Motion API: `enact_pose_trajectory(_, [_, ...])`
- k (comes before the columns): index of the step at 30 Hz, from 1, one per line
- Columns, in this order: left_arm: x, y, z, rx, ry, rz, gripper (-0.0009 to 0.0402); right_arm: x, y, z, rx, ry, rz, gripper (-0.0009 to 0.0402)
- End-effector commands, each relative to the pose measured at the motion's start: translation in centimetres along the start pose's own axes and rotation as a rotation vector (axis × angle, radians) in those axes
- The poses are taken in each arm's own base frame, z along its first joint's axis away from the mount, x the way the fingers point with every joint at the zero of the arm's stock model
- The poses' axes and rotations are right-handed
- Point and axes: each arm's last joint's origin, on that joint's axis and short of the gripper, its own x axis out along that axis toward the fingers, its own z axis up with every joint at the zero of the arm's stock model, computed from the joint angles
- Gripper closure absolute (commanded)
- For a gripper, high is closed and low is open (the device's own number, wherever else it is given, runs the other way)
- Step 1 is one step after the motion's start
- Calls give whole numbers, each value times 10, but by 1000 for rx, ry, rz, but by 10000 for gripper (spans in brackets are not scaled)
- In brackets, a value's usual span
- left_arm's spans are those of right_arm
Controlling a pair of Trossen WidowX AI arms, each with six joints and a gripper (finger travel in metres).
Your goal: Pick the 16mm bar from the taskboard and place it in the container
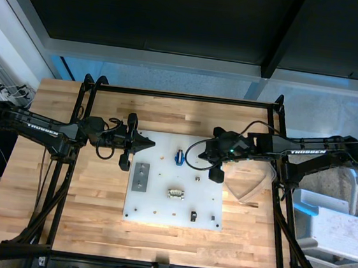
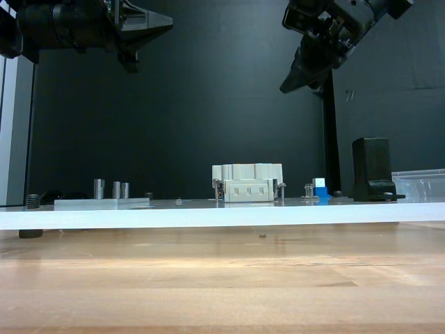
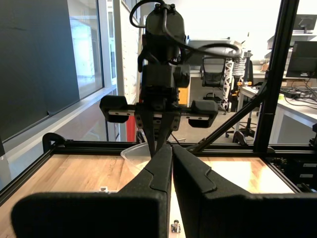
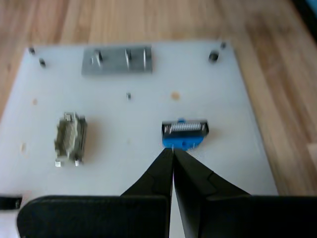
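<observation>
Left gripper: hovering high over the far left edge of the taskboard, pointing level toward the right arm; fingers pressing together, gripping nothing.
Right gripper: hanging high above the far right part of the taskboard, tilting down toward the blue part; fingers lying flat against each other, gripping nothing.
Grey block: lying on the left half of the taskboard, near the left gripper and well below it.
Bars: 3 standing upright in the grey block; not showing which is the 16mm one.
Silver connector: sitting near the middle of the taskboard.
Small black part: standing toward the near right corner of the taskboard.
Container: resting on the wooden table, just beside the right edge of the taskboard, well apart from the grey block.
</observation>
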Motion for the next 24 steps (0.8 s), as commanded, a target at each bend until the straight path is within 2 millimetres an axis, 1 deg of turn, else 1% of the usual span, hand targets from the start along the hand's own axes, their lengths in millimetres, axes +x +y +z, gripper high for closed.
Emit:
enact_pose_trajectory(1, [0, 0, 0, 0, 0, 0, 393, 1, 1, -1, -6, 82, -1, 393])
enact_pose_trajectory(12, [0, 0, 0, 0, 0, 0, 393, -2, 3, -10, 27, 309, -11, 393])
enact_pose_trajectory(17, [0, 0, 0, 0, -1, 0, 393, -4, 6, -9, 21, 418, -14, 393])
enact_pose_trajectory(24, [0, 0, 0, 0, 0, 0, 393, -13, 11, -3, 4, 517, -3, 393])
